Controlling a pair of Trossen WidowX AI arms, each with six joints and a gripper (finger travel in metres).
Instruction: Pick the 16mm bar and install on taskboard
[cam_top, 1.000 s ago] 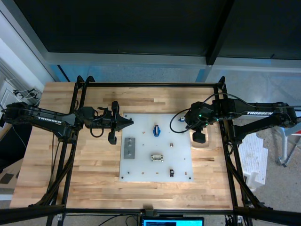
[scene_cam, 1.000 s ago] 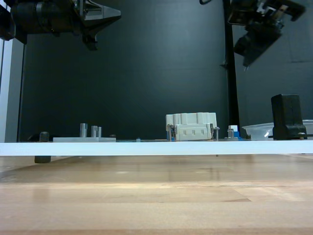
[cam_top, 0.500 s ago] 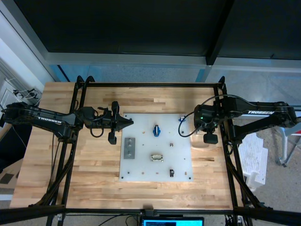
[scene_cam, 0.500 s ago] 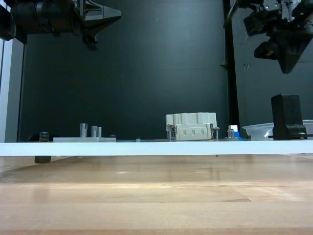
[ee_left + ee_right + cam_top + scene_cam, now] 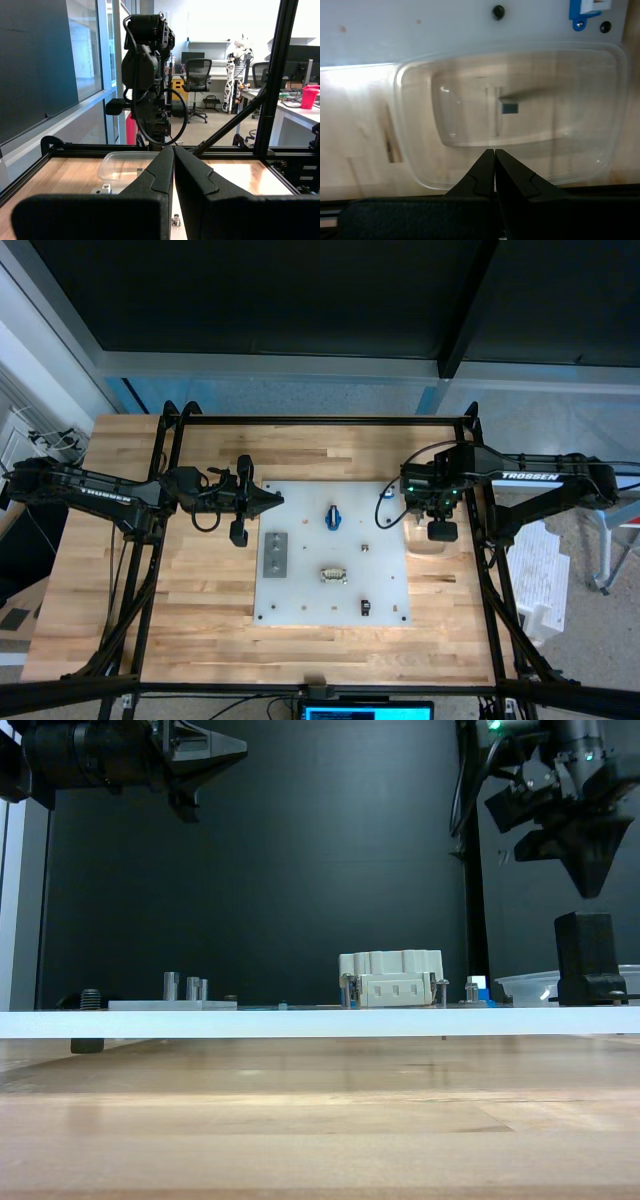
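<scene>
Overhanging tray (image 5: 412, 125), right tool (image 5: 494, 151) (left tool (image 5: 173, 148), taskboard (image 5: 300, 595) edge)

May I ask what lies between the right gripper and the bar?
Only air, the right wrist view shows: the right gripper hovers over the tray holding the bar. The left gripper hangs by the taskboard.

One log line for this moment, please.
phase: pre-grasp | right gripper: over clear tray, jaws shut | grey part: in tray, ungripped | left gripper: raised near taskboard's left edge, jaws shut
</scene>
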